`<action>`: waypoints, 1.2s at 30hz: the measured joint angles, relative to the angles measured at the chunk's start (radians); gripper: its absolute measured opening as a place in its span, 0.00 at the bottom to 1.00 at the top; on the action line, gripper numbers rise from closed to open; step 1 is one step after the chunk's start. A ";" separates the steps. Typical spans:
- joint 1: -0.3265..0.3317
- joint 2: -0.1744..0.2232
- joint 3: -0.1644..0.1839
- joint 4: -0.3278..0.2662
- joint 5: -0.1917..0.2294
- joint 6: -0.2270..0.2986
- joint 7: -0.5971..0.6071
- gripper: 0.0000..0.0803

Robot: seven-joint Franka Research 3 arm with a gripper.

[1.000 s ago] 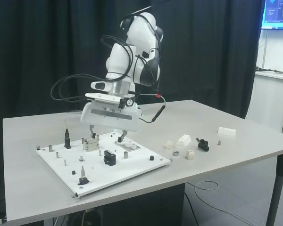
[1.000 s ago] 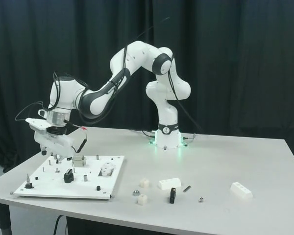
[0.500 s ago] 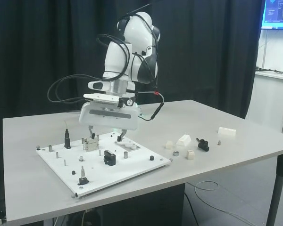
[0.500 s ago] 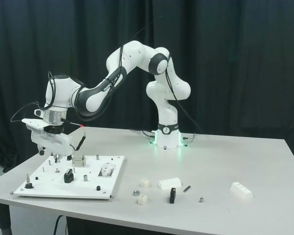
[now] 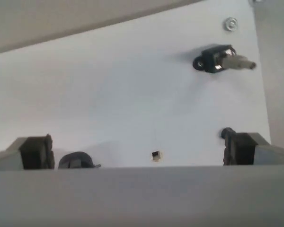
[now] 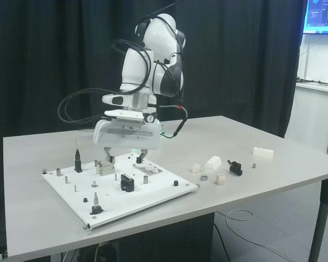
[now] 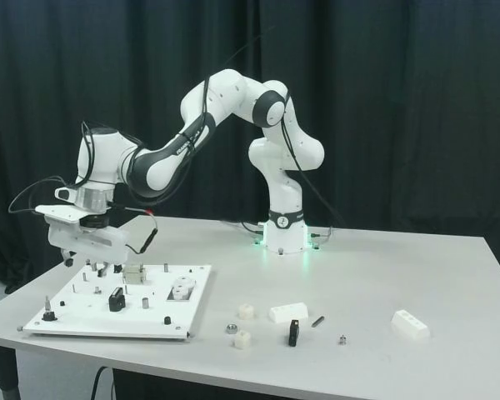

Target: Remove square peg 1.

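Gripper [image 6: 126, 158] hangs low over the white board [image 6: 153, 191] with its fingers spread wide and nothing between them, one fingertip [image 5: 35, 152] on either side of a tiny square peg [image 5: 155, 155] standing in the board, near a black-based post [image 5: 217, 59] by the board's corner

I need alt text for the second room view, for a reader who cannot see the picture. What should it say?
A white robot arm reaches from its base on a grey table and holds its gripper, fingers open, just above a white board studded with small pegs and black parts. Several small white blocks and black pieces lie loose on the table beside the board, before a black curtain.
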 joint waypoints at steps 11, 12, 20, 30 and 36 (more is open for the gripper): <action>0.000 0.000 0.011 0.009 0.001 -0.039 -0.133 1.00; 0.000 -0.001 0.011 0.011 0.001 -0.042 -0.136 1.00; -0.004 -0.003 -0.003 0.027 -0.003 -0.072 -0.151 1.00; -0.022 -0.016 -0.008 0.034 -0.014 -0.117 -0.260 1.00; -0.028 -0.026 -0.009 0.033 -0.020 -0.163 -0.302 1.00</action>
